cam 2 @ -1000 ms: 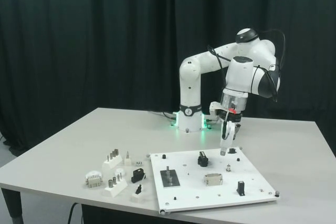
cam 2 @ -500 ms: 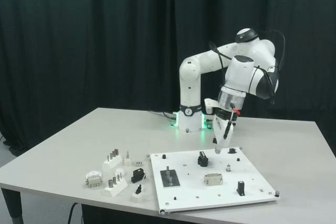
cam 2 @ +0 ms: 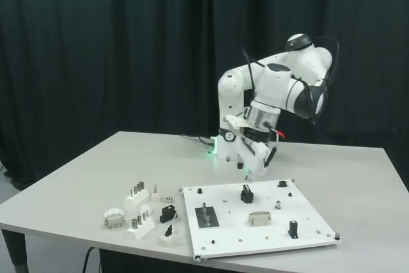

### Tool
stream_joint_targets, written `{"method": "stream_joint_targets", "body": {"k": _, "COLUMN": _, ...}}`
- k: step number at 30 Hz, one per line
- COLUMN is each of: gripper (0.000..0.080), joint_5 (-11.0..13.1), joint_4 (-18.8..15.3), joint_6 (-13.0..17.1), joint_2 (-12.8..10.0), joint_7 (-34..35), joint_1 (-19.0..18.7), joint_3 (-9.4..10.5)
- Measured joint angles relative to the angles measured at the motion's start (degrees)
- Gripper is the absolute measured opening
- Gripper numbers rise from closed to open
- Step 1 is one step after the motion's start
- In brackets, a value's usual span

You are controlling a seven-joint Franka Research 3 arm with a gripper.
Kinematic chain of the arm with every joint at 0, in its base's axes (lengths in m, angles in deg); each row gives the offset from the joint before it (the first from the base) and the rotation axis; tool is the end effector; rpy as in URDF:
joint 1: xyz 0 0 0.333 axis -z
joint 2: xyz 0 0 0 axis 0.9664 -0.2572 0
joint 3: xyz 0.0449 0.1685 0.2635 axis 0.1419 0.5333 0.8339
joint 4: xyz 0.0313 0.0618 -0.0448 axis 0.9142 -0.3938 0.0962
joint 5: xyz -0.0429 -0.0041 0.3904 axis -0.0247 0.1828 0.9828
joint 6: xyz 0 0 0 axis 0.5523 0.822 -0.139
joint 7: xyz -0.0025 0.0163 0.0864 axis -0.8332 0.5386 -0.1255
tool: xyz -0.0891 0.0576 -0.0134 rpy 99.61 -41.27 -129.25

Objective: Pick D-SUB.

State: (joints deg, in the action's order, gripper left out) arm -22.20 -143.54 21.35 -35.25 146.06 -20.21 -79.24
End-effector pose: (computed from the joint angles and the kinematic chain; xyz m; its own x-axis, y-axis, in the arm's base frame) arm 0.5299 0.1736 0.3117 -0.3235 -0.9179 0.2299 -0.9423 0.2905 -0.1662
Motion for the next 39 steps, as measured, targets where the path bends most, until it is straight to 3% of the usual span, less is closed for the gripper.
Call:
{"method": "stream_joint_targets", "body": {"k": 11, "gripper": 0.0800, "joint_5": 0.66, "joint_4": -2.44, "joint_6": 0.30, "joint_2": 0.17, "joint_7": -15.80, "joint_1": 3.29, "joint_3": -1.99}}
{"method": "stream_joint_targets", "body": {"k": 17, "gripper": 0.0800, "joint_5": 2.44, "joint_4": -3.16, "joint_6": 0.71, "joint_2": 0.33, "joint_7": -23.77, "joint_1": 6.14, "joint_3": -2.14}}
{"method": "stream_joint_targets", "body": {"k": 28, "gripper": 0.0800, "joint_5": 6.18, "joint_4": -3.35, "joint_6": 0.71, "joint_2": 0.33, "joint_7": -33.98, "joint_1": 11.24, "joint_3": -2.06}}
{"method": "stream_joint_targets", "body": {"k": 39, "gripper": 0.0800, "joint_5": 8.78, "joint_4": -2.92, "joint_6": 0.70, "joint_2": 0.32, "joint_7": -39.22, "joint_1": 15.60, "joint_3": -1.91}}
